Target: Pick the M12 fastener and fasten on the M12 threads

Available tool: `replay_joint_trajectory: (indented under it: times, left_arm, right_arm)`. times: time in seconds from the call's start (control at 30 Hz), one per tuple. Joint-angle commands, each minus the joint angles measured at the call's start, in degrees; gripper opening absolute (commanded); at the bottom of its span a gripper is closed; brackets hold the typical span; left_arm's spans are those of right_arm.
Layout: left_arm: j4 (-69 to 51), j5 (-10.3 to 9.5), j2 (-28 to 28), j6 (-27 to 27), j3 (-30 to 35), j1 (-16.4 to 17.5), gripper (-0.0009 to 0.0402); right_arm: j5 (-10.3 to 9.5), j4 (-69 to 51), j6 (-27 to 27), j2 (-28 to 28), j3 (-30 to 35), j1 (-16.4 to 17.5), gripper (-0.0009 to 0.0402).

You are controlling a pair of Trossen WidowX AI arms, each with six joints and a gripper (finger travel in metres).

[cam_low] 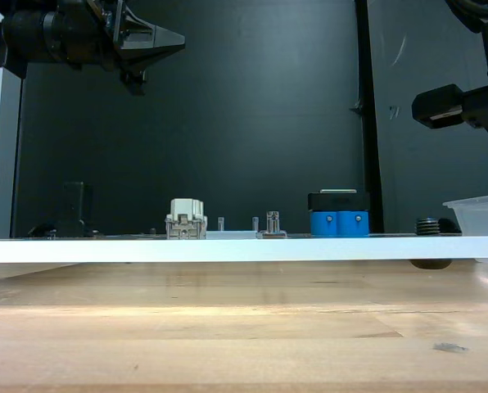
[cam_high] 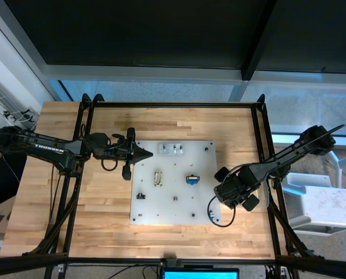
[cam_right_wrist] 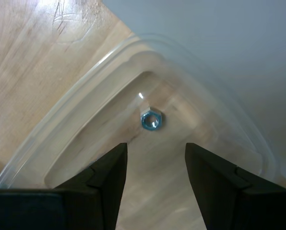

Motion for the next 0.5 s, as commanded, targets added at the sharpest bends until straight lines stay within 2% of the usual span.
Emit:
replay_joint_trajectory:
  times: [0.03, 0.47, 0.5]
  left_arm:
    - [0.0, 0.00, 0.0, 0.0, 0.0, 0.0, 0.0000]
    - [0.0, 0.00, 0.0, 0.0, 0.0, 0.0, 0.0000]
    - [0.0, 0.00, 0.0, 0.0, 0.0, 0.0, 0.0000]
  right_arm:
    - [0.11, 0.8, 0.0, 0.0, -0.8, 0.3, 0.0183]
    - [0.66, 6.0, -0.5, 1.3, -4.9, 1.1, 0.0214]
    - [1.14, 6.2, -0.5, 1.3, -5.2, 1.1, 0.0214]
